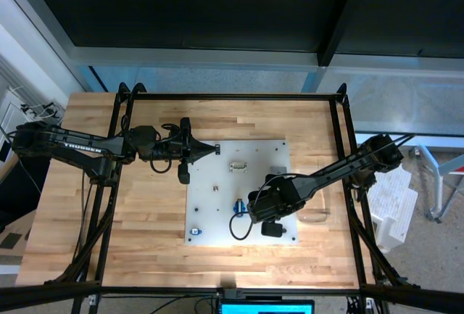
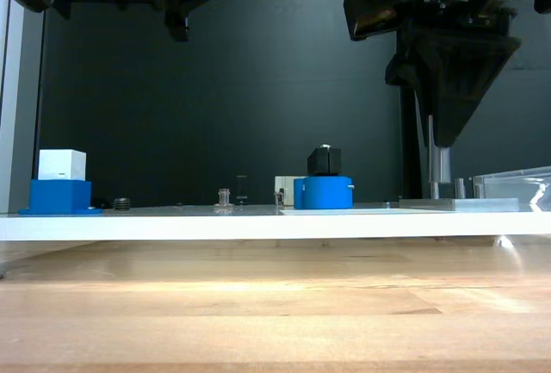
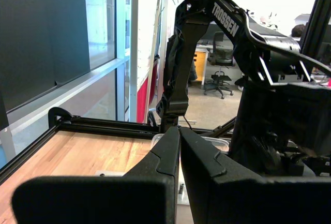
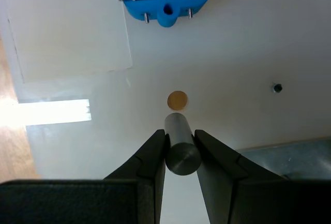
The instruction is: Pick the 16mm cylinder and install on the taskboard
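The 16mm cylinder (image 4: 181, 146), a short grey metal peg, stands upright between the fingers of my right gripper (image 4: 179, 132), which is shut on it. It hangs just above the white taskboard (image 4: 232, 53), next to a small round hole (image 4: 177, 100) where wood shows through. In the low view the 16mm cylinder (image 2: 439, 168) pokes down below the fingers, its end close to the taskboard (image 2: 172, 222). From above, the right gripper (image 1: 255, 209) is over the board's middle right. My left gripper (image 3: 179, 129) is shut on nothing and held high over the taskboard's (image 1: 217, 212) far left corner.
On the board sit a blue connector (image 4: 165, 4), a beige connector (image 1: 237, 166), a grey metal block (image 1: 278, 167) and a blue base with a white cube (image 2: 60, 185). A clear plastic tray (image 2: 516, 179) lies right of the board. A black frame (image 1: 341, 133) rings the table.
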